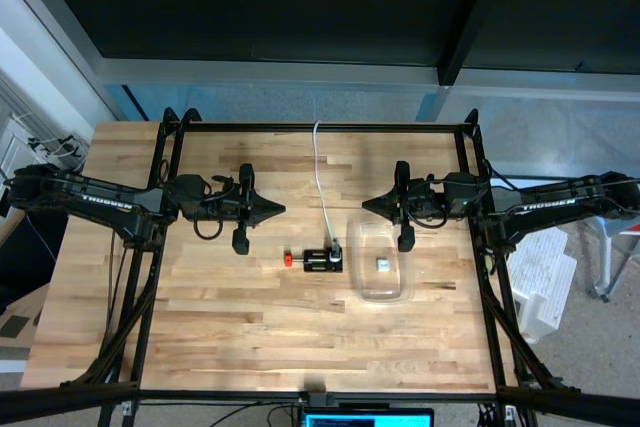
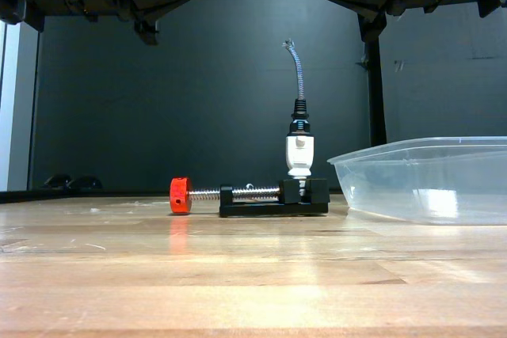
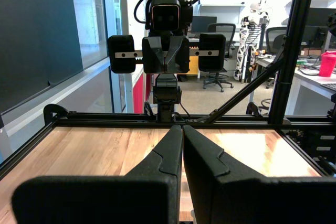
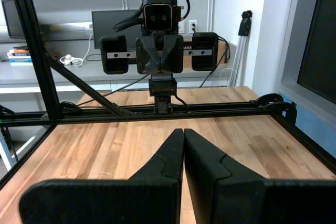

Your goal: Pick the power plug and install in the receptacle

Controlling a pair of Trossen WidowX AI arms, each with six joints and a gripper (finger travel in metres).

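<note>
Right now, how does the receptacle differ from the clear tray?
The receptacle is black with a red-orange knob; the clear tray is see-through. A white cable rises from the receptacle; the clear tray holds a whitish cube. Both rest on the table; the shut left end effector and right end effector hang above, facing inward.

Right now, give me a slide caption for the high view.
Left gripper and right gripper hover, jaws shut, flanking the receptacle; tray to its right.

Robotics lab: office chairs, monitor

Left gripper and right gripper closed, aloft, facing each other
</note>
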